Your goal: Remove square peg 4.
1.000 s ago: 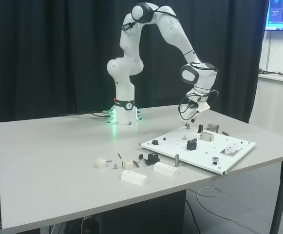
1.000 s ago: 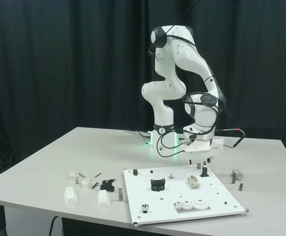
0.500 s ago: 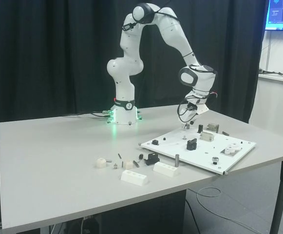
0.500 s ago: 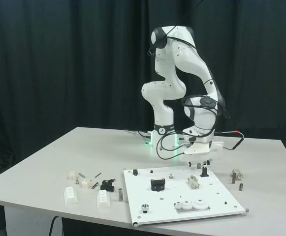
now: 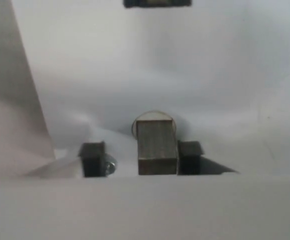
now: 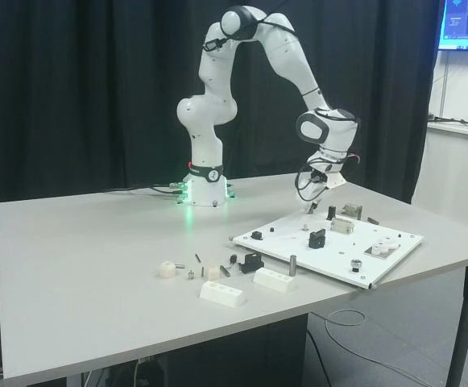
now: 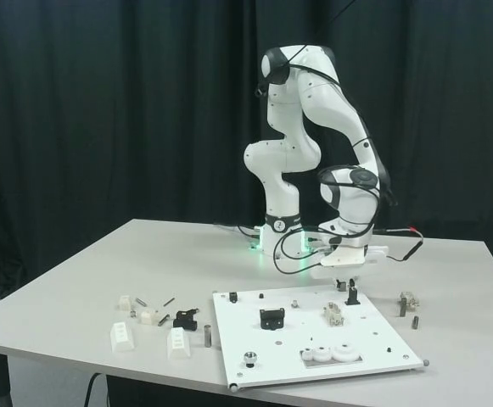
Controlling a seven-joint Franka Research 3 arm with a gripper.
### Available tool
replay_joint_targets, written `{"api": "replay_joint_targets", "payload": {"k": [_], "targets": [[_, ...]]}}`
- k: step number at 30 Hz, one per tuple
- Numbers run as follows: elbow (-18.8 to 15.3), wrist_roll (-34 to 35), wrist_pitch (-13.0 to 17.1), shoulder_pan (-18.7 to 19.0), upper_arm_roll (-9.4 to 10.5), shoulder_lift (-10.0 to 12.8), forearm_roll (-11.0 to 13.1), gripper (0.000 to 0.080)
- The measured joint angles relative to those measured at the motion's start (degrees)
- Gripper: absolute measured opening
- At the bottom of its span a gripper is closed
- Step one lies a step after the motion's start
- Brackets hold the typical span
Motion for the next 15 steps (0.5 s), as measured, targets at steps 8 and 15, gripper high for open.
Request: {"api": "replay_joint_targets", "payload": {"k": [8,15], "targets": [[-0.1,3.9,0.0,0.0,0.4,0.0,-4.6,0.015],[-0.1,4.6,0.0,0.0,0.48,0.0,-5.2,0.0156]]}}
